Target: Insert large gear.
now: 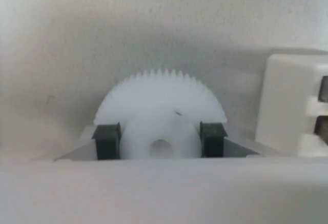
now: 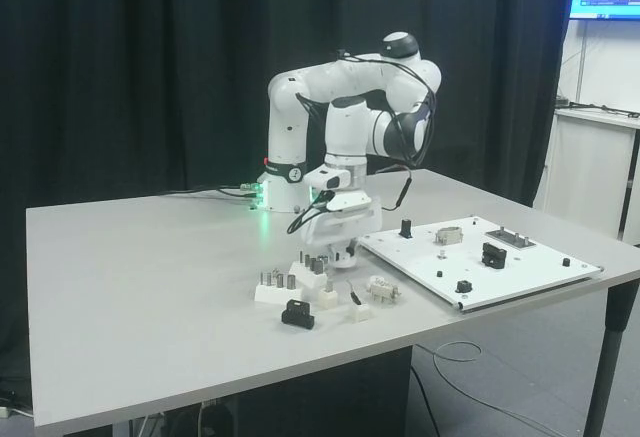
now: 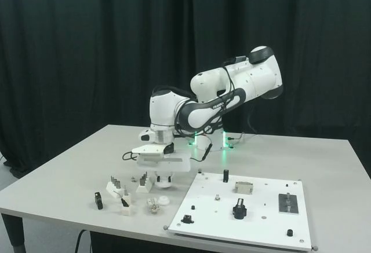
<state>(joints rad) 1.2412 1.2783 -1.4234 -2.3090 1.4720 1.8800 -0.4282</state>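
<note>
Close under your wrist camera, the tool (image 1: 161, 140) has its two black fingertips (image 1: 107, 141) set on either side of the hub of the large gear (image 1: 161, 112), a white toothed wheel, and appears to hold it. You can see the gear just above the grey table (image 2: 140, 277), beside the small white part stands (image 3: 119, 192). Your white assembly board (image 3: 261, 215) lies apart from it, toward the table's front edge.

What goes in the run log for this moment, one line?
phase: grasping | gripper: fingers either side of large gear hub | gear: on grey table, left of white board | insertion: not done
</note>
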